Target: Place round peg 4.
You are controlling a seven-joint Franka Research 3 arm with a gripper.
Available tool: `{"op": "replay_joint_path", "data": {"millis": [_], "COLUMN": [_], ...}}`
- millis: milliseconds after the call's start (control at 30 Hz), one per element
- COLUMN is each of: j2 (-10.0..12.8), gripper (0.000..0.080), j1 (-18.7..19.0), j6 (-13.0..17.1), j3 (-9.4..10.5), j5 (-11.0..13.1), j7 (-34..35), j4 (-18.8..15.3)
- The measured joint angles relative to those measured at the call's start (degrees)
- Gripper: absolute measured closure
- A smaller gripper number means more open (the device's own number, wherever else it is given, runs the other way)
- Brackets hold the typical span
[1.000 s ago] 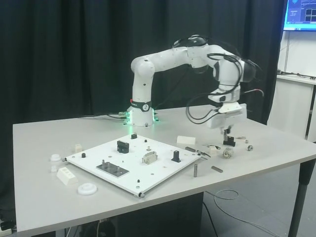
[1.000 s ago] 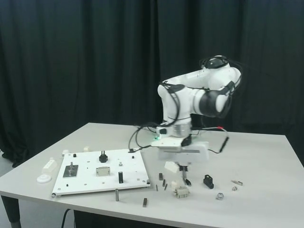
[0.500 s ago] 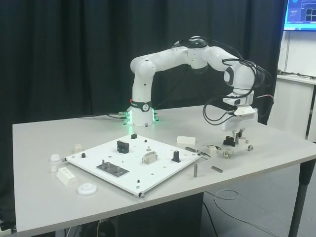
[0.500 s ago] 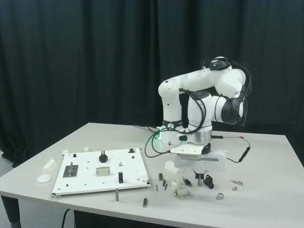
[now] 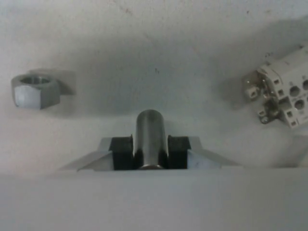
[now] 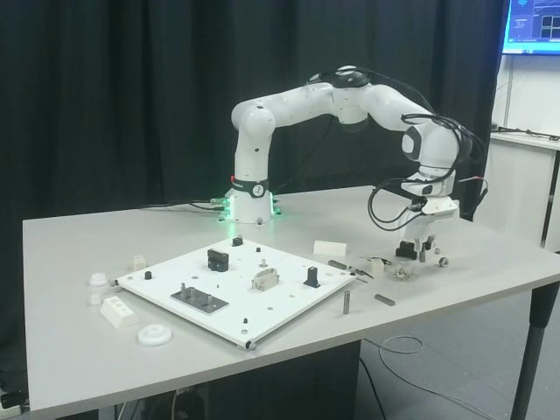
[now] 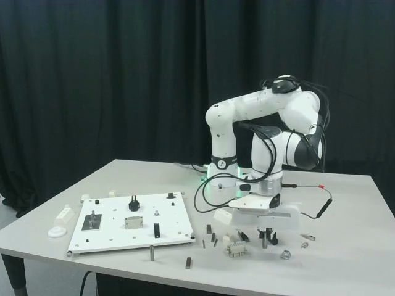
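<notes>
Upright grey peg (image 5: 150,137) in hand (image 5: 150,155)

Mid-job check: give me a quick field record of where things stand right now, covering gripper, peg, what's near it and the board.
gripper: shut on the round peg, low over the table, off the board
round peg: grey metal cylinder, clamped between the black finger pads
hex nut: lying on the table near the gripper, apart from the peg
white connector: on the table on the peg's other side, untouched
board: white assembly plate, across the table from the gripper
peg placed: not yet
</notes>
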Motion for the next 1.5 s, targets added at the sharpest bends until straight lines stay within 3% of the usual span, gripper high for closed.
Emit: {"op": "replay_joint_path", "data": {"millis": [500,533,833,867,1067,1500], "j2": [0.0,0.0,-0.5,-0.7,-1.8,-2.0], "gripper": [0.0652,0.0544,0.0544,0.0035,0.0010,0.0003], "j1": [-3.1,-3.3,-4.4,-4.4,-4.7,-4.8], "j6": [-0.1,-0.1,-2.3,-2.7,-5.5,-9.9], "j3": [2.18,2.18,1.61,1.46,0.35,-2.82], "j5": [-0.6,-0.8,-2.7,-3.0,-4.4,-4.5], "j7": [2.0,2.1,3.2,3.2,3.6,3.6], "j4": [2.6,2.8,4.7,4.8,5.6,6.8]}}
